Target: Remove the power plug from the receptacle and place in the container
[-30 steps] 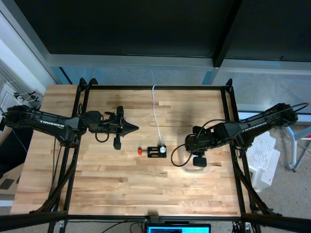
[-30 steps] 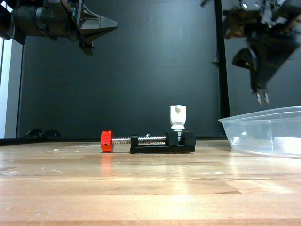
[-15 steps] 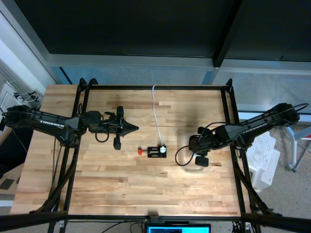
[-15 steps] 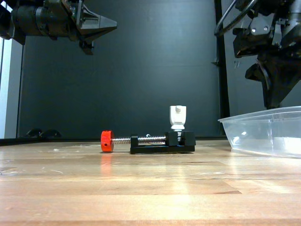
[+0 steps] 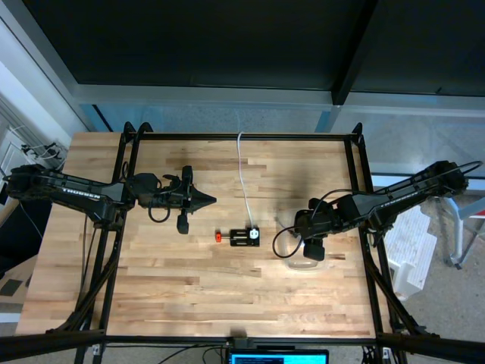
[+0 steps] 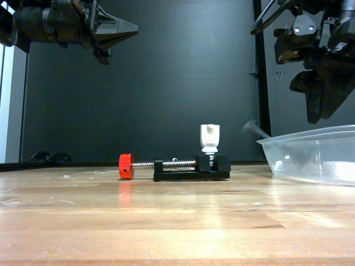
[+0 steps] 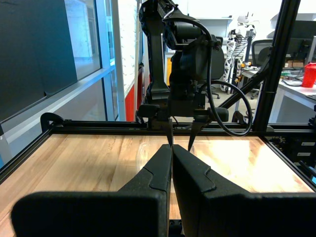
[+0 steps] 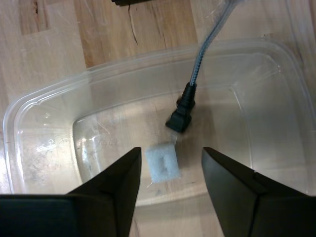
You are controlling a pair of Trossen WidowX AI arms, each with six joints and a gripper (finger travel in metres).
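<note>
- The wooden tabletop [image 6: 166, 221] runs from the near edge away to a black frame at the back.
- Nearest the viewer, toward the right side, the container [image 8: 44, 101] sits flat on the wood, a clear tray with rounded corners.
- The power plug [image 8: 180, 112] lies on the container's floor, dark and small, well apart from the receptacle.
- The plug's grey lead [image 8: 205, 49] climbs away over the tray's rim.
- A small white cube [image 8: 162, 163] rests on the tray floor just beside the plug; I cannot tell whether the two touch.
- The right claw [image 8: 171, 153] hangs above the container with its fingers spread wide, gripping nothing; plug and cube show in the gap between them.
- A little farther in, near the middle of the tabletop, the black vise [image 6: 191, 167] lies flat, its red knob [image 6: 126, 166] pointing toward the left arm.
- The receptacle [image 6: 209, 137] stands upright in the vise's right end, white-faced, left of the container.
- A white cable [image 5: 245, 178] runs from the receptacle straight toward the far edge.
- Farther back and to the left, the left claw [image 7: 171, 148] is held high above the wood, fingers pressed together and empty, pointing toward the right arm.
</note>
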